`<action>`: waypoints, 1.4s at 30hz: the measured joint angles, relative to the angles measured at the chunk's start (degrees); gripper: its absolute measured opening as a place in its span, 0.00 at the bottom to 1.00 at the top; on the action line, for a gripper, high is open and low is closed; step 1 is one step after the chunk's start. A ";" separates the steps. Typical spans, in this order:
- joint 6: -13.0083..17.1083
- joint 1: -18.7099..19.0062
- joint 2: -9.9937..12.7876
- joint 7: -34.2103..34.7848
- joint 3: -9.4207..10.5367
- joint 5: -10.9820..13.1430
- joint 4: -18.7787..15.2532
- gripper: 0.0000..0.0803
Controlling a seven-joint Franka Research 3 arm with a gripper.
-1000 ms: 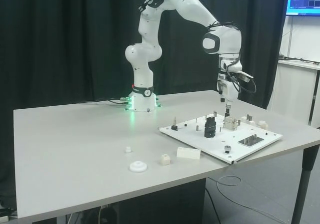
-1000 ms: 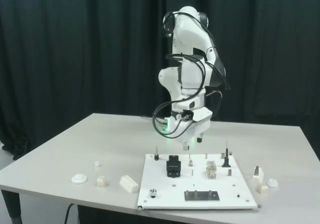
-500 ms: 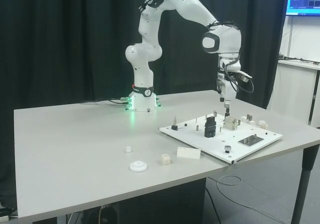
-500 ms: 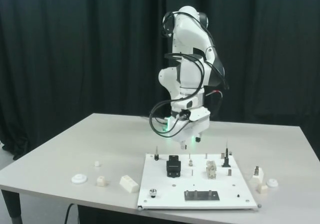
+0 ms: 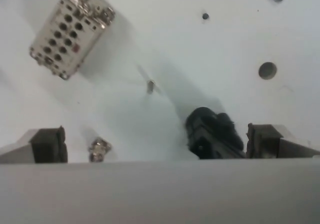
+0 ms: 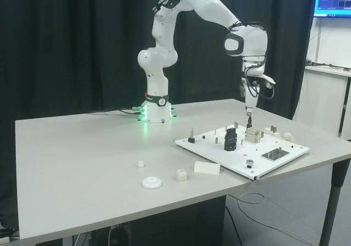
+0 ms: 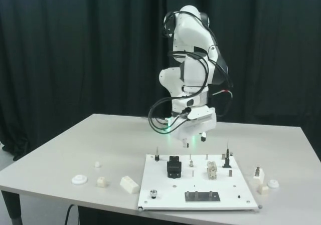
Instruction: Pick round peg 3.
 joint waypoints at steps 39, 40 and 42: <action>-2.98 16.20 4.17 49.57 2.57 -0.03 6.17 1.00; -2.88 16.59 4.46 51.30 2.57 -0.03 6.37 1.00; -2.62 17.23 5.02 54.14 2.57 -0.03 6.69 1.00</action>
